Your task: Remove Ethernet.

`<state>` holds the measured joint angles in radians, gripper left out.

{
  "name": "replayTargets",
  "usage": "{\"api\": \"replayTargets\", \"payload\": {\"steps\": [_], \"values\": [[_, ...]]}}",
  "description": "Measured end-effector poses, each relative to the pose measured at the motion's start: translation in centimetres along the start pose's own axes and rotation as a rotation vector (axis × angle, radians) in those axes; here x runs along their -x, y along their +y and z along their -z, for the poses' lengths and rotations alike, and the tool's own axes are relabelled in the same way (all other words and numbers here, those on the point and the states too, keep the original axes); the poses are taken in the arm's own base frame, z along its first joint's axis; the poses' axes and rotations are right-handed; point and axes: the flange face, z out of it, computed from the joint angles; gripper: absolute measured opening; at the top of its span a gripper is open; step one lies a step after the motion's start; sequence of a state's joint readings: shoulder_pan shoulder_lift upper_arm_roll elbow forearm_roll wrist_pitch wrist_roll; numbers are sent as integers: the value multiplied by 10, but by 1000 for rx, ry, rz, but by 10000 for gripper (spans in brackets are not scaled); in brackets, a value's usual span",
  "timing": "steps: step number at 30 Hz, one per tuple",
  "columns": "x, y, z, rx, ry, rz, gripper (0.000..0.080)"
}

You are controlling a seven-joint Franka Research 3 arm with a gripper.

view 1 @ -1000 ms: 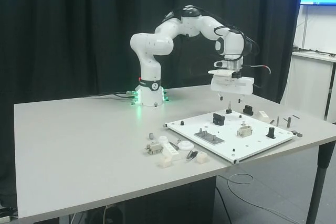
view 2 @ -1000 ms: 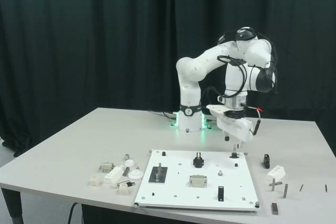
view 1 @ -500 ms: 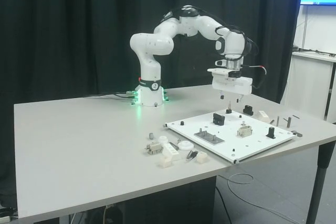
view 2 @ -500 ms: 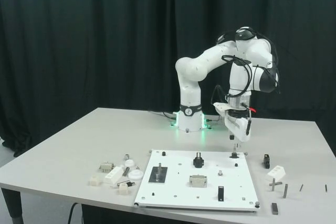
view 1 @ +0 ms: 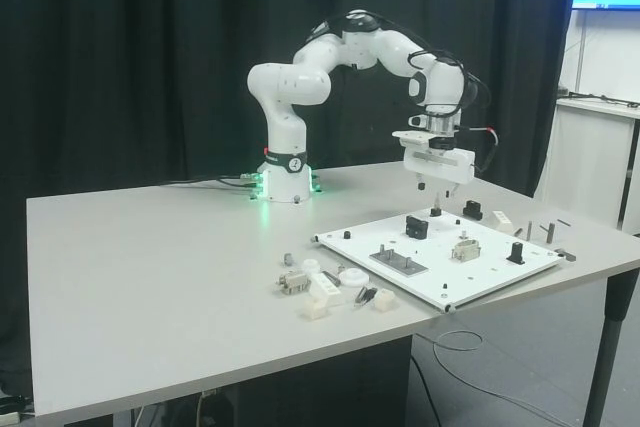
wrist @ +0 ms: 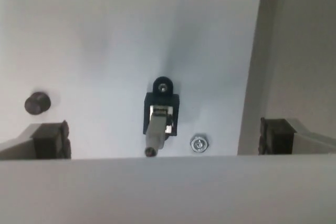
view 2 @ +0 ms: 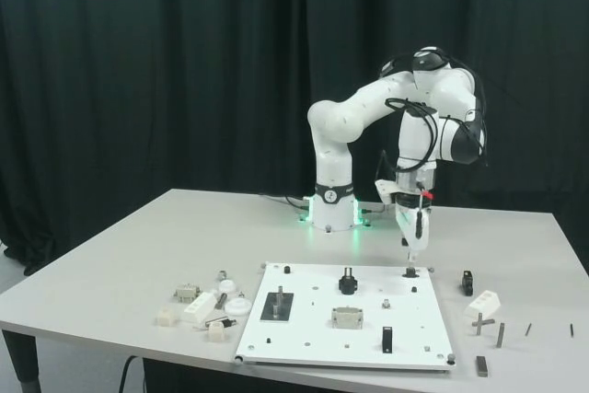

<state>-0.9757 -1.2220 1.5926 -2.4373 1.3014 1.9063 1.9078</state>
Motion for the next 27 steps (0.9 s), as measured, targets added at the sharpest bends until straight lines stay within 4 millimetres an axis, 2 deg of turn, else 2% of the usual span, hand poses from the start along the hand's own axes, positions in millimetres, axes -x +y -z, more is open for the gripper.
{"api": "replayTargets", "payload": {"steps": [27], "values": [[5,-1,-16,41,-19,-121,800]]}}
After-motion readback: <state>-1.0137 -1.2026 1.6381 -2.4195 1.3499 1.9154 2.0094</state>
